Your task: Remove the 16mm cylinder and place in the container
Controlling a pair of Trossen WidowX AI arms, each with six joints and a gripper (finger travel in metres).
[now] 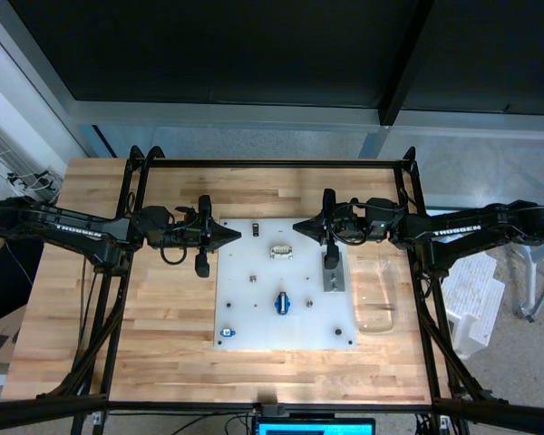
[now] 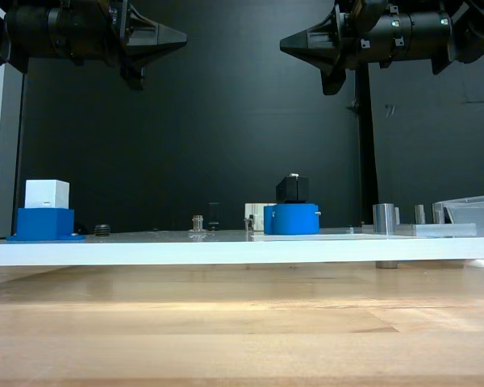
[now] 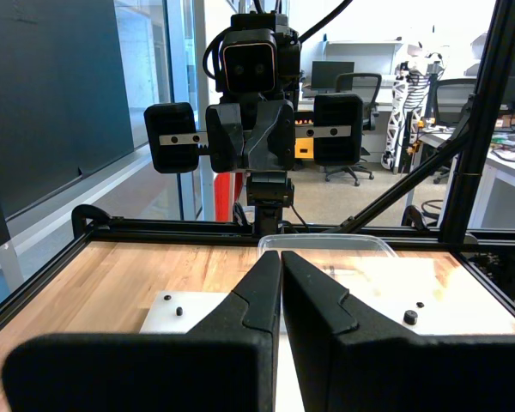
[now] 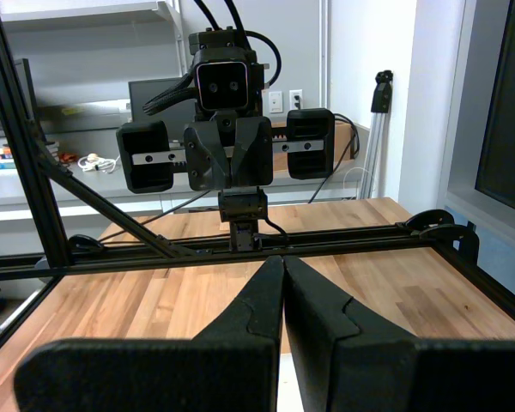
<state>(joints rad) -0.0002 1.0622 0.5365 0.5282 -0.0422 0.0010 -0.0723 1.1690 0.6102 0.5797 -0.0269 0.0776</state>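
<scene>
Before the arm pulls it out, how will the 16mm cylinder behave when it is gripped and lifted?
The 16mm cylinder looks like smooth bare metal, so it is probably rigid, heavy for its size and slippery to grip. It stands upright on the white board; laid down, it would likely roll. The left tool and right tool hang shut above the board.

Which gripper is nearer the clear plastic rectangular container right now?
Right. The right gripper hangs shut above the far edge of the white square board, inward of the clear plastic container. The left gripper hangs shut over the board's far-left corner, farther off.
</scene>
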